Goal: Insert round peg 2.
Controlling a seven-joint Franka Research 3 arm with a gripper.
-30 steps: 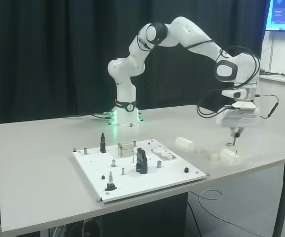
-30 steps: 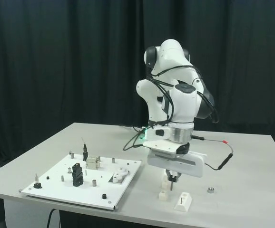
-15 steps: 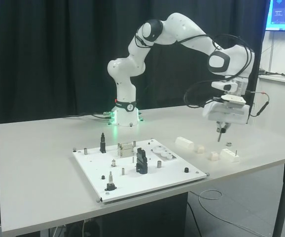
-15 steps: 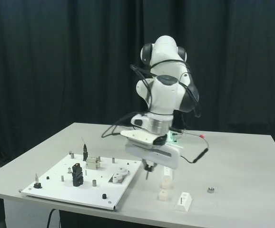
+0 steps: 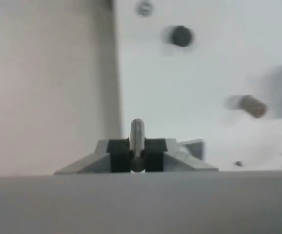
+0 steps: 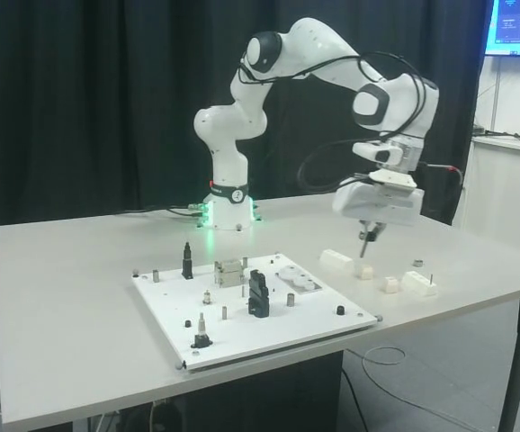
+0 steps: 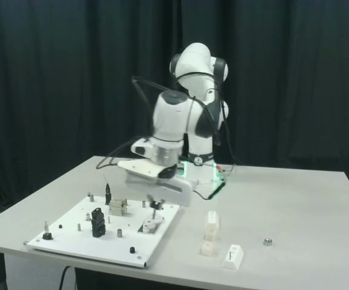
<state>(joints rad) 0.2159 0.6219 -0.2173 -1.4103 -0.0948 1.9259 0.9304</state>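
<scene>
So far: we judge the pickup done and the carry under way; the insertion itself is not yet done.
Claw: our claw (image 5: 137,155) is clenched on the round peg (image 5: 137,139), which stands up between the two black pads in the wrist view.
Peg position: it hangs in the air, point down, over the white board (image 7: 72,232), near the board's edge that faces the loose white blocks (image 7: 211,225); it touches nothing below.
Board: in the wrist view we see the board's edge running under the claw, with a black knob (image 5: 181,36) and a grey pin (image 5: 252,106) further in on the board.
Arm: the white arm (image 6: 318,40) reaches from its base at the desk's rear edge out over the board.
Left to do: we still have to find the right hole, line the peg upright over it, lower it in and let go.
Hole: we cannot tell from these views which hole is meant.
</scene>
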